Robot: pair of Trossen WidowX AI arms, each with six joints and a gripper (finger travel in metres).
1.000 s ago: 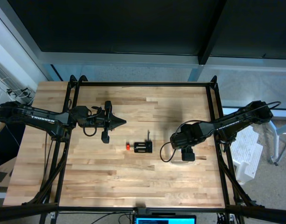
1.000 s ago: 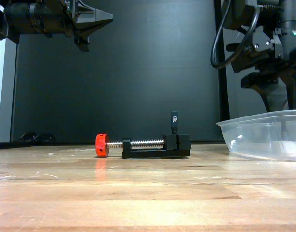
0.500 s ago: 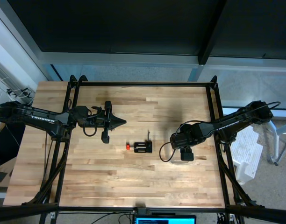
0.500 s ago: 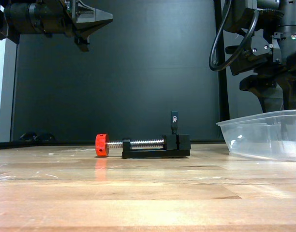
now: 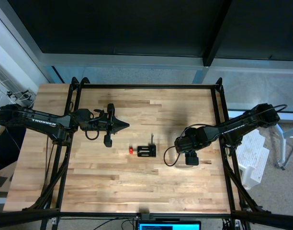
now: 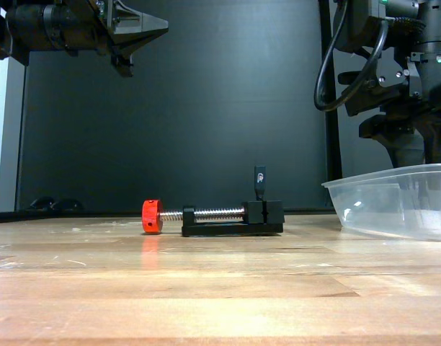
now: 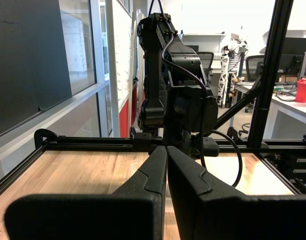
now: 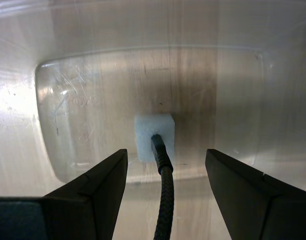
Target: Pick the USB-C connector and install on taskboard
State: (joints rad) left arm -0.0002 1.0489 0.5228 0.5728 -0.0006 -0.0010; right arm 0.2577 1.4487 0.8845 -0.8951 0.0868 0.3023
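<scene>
The USB-C connector (image 8: 157, 144) is a short dark plug on a braided cable, standing in a small white foam square (image 8: 153, 131) on the floor of the clear tray (image 8: 93, 75). My right gripper (image 8: 166, 151) hangs open above it, one finger on each side of the plug, touching nothing. It points down into the tray (image 6: 393, 209) in the low view (image 6: 420, 162) and sits right of centre in the high view (image 5: 191, 159). The taskboard (image 5: 145, 151) is a black block with an orange-red knob (image 6: 152, 216) and an upright dark pin (image 6: 259, 180). My left gripper (image 5: 124, 125) is shut and empty, held high at the left (image 7: 166, 149).
A black metal frame (image 5: 146, 86) runs around the wooden table. The clear tray (image 5: 190, 167) lies right of the taskboard, under the right arm. A cable loop (image 5: 169, 158) hangs from the right wrist, between tray and taskboard.
My right gripper has shifted slightly above the tray. The left arm and the taskboard have not moved.
</scene>
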